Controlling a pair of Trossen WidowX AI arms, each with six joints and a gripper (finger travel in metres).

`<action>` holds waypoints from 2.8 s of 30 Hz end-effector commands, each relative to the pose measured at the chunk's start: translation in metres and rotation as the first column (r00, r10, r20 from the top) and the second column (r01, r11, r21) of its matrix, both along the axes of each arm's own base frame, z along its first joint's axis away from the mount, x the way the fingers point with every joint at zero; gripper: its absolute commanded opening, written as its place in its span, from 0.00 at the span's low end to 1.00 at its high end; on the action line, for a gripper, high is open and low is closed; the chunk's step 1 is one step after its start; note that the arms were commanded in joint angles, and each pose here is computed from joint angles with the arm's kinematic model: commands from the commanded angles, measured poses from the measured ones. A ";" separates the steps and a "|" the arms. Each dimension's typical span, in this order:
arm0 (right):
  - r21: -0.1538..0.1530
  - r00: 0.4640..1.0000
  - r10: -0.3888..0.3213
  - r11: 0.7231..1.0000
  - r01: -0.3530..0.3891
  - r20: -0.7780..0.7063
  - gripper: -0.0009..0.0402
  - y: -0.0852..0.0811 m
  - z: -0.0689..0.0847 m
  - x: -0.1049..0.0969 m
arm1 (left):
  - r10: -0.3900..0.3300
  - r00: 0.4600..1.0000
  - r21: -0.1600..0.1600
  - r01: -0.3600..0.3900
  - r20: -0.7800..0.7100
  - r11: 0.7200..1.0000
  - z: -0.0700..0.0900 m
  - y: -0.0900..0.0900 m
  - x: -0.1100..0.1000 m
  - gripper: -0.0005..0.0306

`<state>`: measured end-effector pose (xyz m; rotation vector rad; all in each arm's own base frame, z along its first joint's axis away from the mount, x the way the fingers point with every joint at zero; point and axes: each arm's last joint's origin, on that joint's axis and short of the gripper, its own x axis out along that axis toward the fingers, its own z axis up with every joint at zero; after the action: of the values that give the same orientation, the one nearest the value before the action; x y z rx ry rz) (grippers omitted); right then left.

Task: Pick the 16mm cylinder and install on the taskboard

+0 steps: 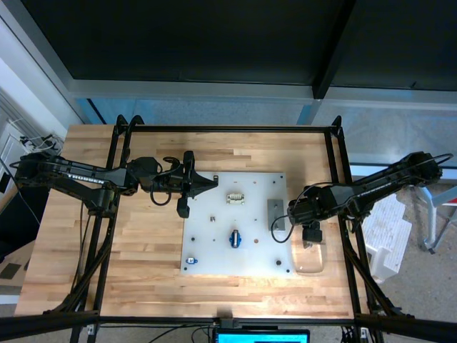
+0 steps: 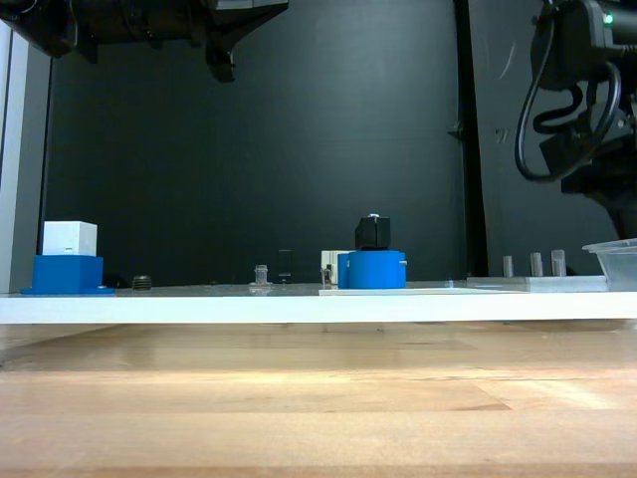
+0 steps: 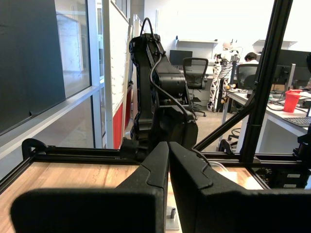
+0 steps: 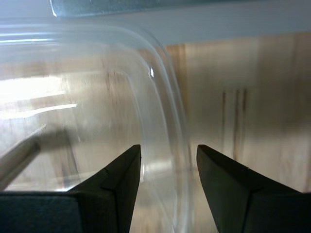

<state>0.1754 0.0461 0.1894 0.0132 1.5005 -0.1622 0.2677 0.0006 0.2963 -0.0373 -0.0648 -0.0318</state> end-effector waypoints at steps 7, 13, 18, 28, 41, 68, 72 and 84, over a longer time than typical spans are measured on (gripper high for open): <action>0.021 0.997 0.000 1.000 -0.002 0.074 0.51 0.000 0.033 -0.001 | 0.000 1.000 0.000 0.000 0.001 1.000 0.000 0.000 0.000 0.02; 0.039 0.995 0.002 0.999 -0.006 0.101 0.50 0.001 0.050 0.001 | 0.000 1.000 0.000 0.000 0.001 1.000 0.000 0.000 0.000 0.02; 0.042 0.994 0.007 0.999 -0.012 0.113 0.51 0.003 0.053 0.002 | 0.000 1.000 0.000 0.000 0.001 1.000 0.000 0.000 0.000 0.02; 0.067 0.994 0.006 0.998 -0.013 0.106 0.51 0.009 0.054 -0.002 | 0.000 1.000 0.000 0.000 0.001 1.000 0.000 0.000 0.000 0.02; 0.099 0.991 0.042 0.994 -0.055 0.128 0.51 0.045 0.055 -0.015 | 0.000 1.000 0.000 0.000 0.001 1.000 0.000 0.000 0.000 0.02; 0.086 0.989 0.064 0.993 -0.076 0.133 0.51 0.095 0.039 -0.028 | 0.000 1.000 0.000 0.000 0.001 1.000 0.000 0.000 0.000 0.02; 0.078 0.988 0.063 0.994 -0.074 0.140 0.51 0.095 0.037 -0.028 | 0.000 1.000 0.000 0.000 0.001 1.000 0.000 0.000 0.000 0.02; 0.055 0.992 0.057 0.996 -0.064 0.117 0.51 0.097 0.019 -0.021 | 0.000 1.000 0.000 0.000 0.001 1.000 0.000 0.000 0.000 0.02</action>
<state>0.1535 0.1434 0.2114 0.0231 1.3876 -0.0663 0.2677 0.0006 0.2963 -0.0377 -0.0648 -0.0318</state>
